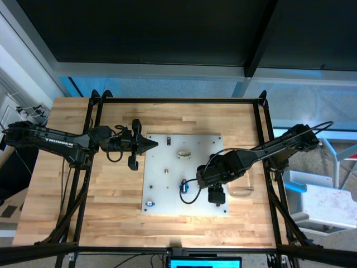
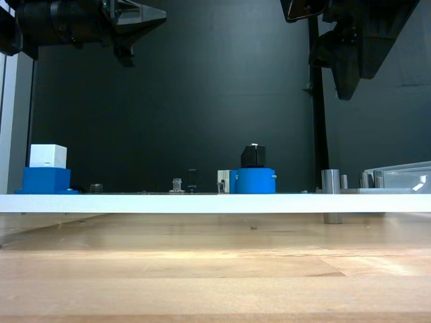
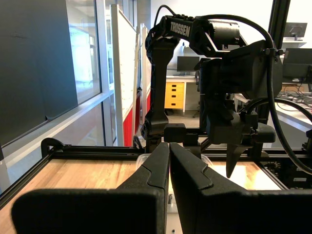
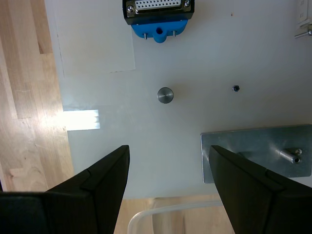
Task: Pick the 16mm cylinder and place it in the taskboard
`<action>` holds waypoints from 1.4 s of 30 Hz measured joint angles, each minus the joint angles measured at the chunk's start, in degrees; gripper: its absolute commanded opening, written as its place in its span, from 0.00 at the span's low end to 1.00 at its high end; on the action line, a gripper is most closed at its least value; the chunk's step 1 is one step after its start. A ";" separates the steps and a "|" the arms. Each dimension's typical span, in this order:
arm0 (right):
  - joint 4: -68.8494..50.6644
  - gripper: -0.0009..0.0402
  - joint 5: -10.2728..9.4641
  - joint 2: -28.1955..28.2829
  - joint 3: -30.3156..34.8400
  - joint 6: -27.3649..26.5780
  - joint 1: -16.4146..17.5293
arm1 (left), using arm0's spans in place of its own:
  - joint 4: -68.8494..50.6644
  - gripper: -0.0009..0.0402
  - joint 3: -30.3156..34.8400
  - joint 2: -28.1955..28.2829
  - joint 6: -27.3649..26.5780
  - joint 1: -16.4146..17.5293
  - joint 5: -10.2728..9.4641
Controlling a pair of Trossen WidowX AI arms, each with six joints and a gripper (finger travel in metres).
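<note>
**Peg standing in the board, both grippers empty**

Your left gripper (image 1: 149, 144) hangs high over the left edge of the taskboard (image 1: 167, 187), pointing inward. In its wrist view the two fingers (image 3: 156, 165) are pressed flat together with nothing between them.

The taskboard lies flat on the wooden table (image 1: 61, 195). The blue connector (image 4: 158, 30) sits on it, with bare white surface between it and the peg.

The 16mm cylinder (image 4: 165, 95) stands upright in the board, and only its round metal top shows from above. In the low view it rises from the board near the right end (image 2: 330, 182), and a short length shows beneath the board's edge. Nothing touches it.

Your right gripper (image 4: 169, 148) is raised clear of the board above the peg, fingers spread wide and holding nothing. The grey plate (image 4: 248, 151) lies just beside the peg's spot.

The clear tray (image 1: 242, 187) rests off the board's right edge.
</note>
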 measured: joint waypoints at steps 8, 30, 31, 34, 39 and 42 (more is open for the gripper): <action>1.09 0.58 0.00 0.00 0.00 0.00 0.00 | -0.02 0.02 0.00 0.00 0.00 0.00 0.02; 1.29 0.58 0.00 0.00 0.00 -0.02 -0.02 | -0.02 0.02 0.00 0.00 0.00 0.00 0.02; 1.29 0.58 0.00 0.00 0.00 -0.02 -0.02 | 0.00 0.02 0.00 0.00 0.00 0.00 0.00; 1.29 0.58 0.00 0.00 0.00 -0.02 -0.02 | -0.02 0.02 0.00 0.00 0.00 0.00 0.02; 1.27 0.58 0.00 0.00 0.00 -0.02 -0.02 | -0.02 0.02 0.00 0.00 0.00 0.00 0.00; 1.27 0.58 0.00 0.00 0.00 -0.02 -0.02 | -0.02 0.02 0.00 0.00 0.00 0.00 0.02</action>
